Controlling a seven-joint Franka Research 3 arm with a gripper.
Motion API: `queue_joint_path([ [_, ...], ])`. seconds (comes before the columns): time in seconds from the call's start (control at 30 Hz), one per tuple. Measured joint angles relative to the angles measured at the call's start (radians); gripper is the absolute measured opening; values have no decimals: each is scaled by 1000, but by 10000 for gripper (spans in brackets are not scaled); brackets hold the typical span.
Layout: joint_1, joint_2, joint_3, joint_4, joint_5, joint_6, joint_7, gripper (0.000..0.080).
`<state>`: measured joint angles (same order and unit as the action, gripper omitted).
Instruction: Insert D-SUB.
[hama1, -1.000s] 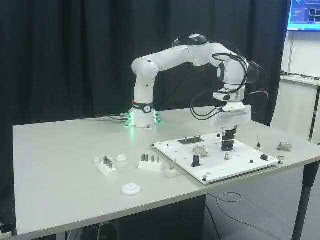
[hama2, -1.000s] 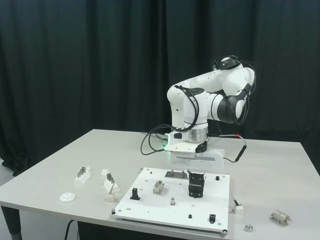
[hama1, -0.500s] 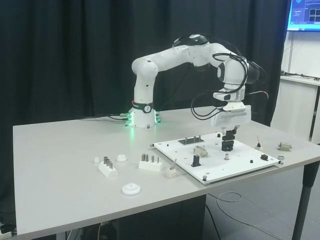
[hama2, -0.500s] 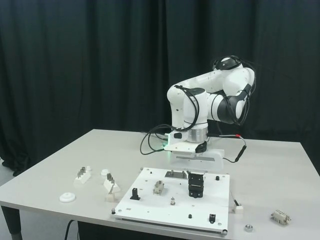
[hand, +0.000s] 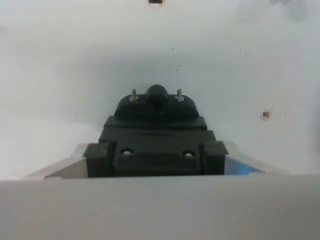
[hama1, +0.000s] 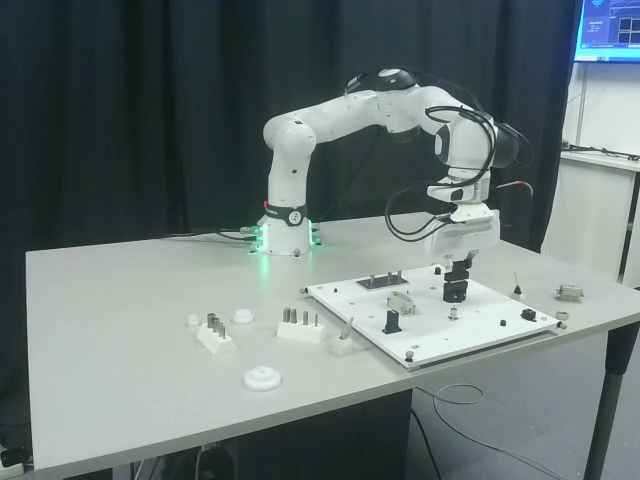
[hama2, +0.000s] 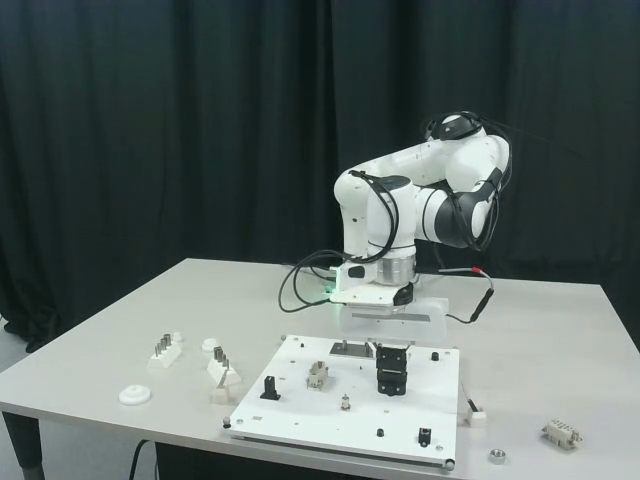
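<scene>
Arm: the white Franka arm (hama1: 330, 115) reaches from its base, which glows green (hama1: 262, 236), out and down over the white board (hama1: 470, 335).
Gripper: the gripper (hama1: 456, 283) points straight down above the board's middle.
Fingers: the black fingers (hand: 96, 159) stand narrow, pressed against both sides of a black D-SUB connector (hand: 154, 132); they are holding it.
D-SUB connector: it hangs upright below the gripper, low over the board. From where I stand I cannot tell whether its lower end touches the board. The wrist view shows two small screws and a rounded hump on its body.
Beside it: a small metal post (hama1: 455, 313) rises from the board just beside the connector, on the side nearer the table's front edge.
Board: it lies flat on the grey table (hama1: 120, 300) near the front edge. It also carries a black bracket (hama1: 392, 320), a grey socket (hama1: 402, 301) and a metal plate with posts (hama1: 378, 282), all apart from the gripper.
Loose parts: two white blocks with upright pins (hama1: 215, 333) (hama1: 302, 328) and a white toothed disc (hama1: 262, 378) sit on the table, well apart from the gripper.
Far side: another grey connector (hama2: 560, 433) lies on the bare table past the board's other edge, with a small nut (hama2: 496, 456) near it.
Backdrop: a black curtain (hama2: 150, 120) hangs behind the table.
</scene>
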<state>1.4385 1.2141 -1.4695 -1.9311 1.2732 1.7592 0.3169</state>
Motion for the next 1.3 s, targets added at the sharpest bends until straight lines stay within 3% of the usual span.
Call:
queue_joint_path([
  [0.43,1,1,0,0,-4,1,-75,384],
  [1.3,8,6,0,1,-4,22,-80,384],
])
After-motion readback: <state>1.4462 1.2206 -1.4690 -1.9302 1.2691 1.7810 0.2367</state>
